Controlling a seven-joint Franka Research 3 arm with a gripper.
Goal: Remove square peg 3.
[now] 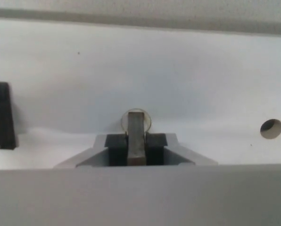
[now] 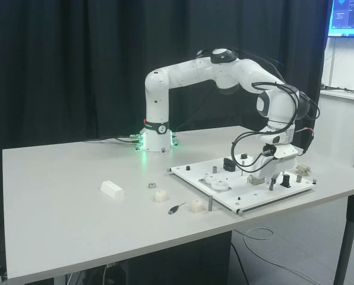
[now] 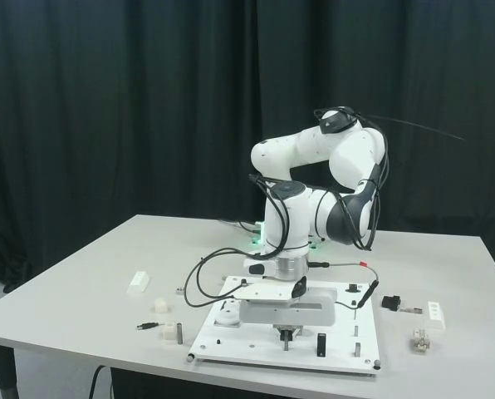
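Note:
My gripper (image 1: 136, 157) is shut on a grey square peg (image 1: 136, 134), with a black pad (image 1: 114, 149) pressed on each side of it. The peg stands upright over a round socket (image 1: 136, 118) in the white board (image 1: 187, 84). Whether its lower end is still in the socket I cannot tell. In the first room view the gripper (image 2: 272, 180) hangs low over the right part of the board (image 2: 224, 196). From the second room view the gripper (image 3: 286, 329) is down at the board's (image 3: 231, 345) front middle, and the peg (image 3: 286, 337) shows just below it.
A black block (image 1: 0, 115) and a round hole (image 1: 271, 128) lie on the board to either side of the peg. Other upright black parts (image 2: 228, 164) stand on the board. Small white blocks (image 2: 111, 189) and a pin (image 2: 209, 203) lie on the grey table (image 2: 58, 196) beside it.

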